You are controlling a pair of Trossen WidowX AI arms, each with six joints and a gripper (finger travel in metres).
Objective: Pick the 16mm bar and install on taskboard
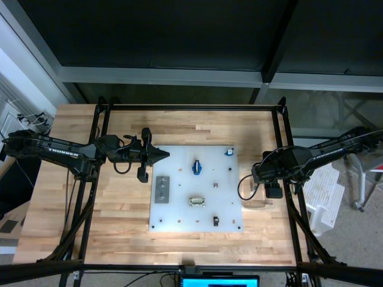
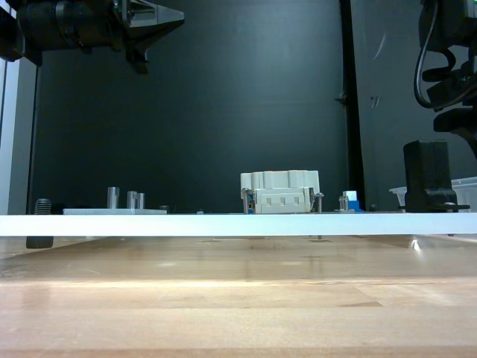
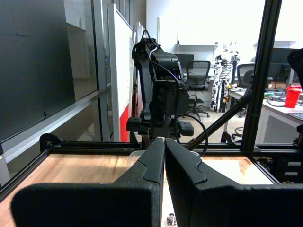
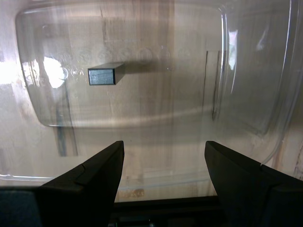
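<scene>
The 16mm bar (image 4: 106, 74) is a short dark block with a square end. It lies free on the floor of a clear plastic tray (image 4: 236, 71), clear of the board. My right gripper (image 4: 163, 163) hangs open above that tray, and the bar is ahead of its fingers (image 4: 102, 165) and untouched. From above, the right gripper (image 1: 269, 190) points down over the tray (image 1: 254, 202), just right of the white taskboard (image 1: 179, 212). My left gripper (image 1: 164, 155) is shut on nothing, held high over the board's far left edge, as the low view also shows for the left gripper (image 2: 168, 16).
The board carries a grey block (image 1: 163, 188) with pegs, a blue fixture (image 1: 197, 167), a beige connector (image 2: 279, 192) and a black block (image 2: 428, 175) near its front. A black frame (image 1: 99, 179) flanks the table on both sides.
</scene>
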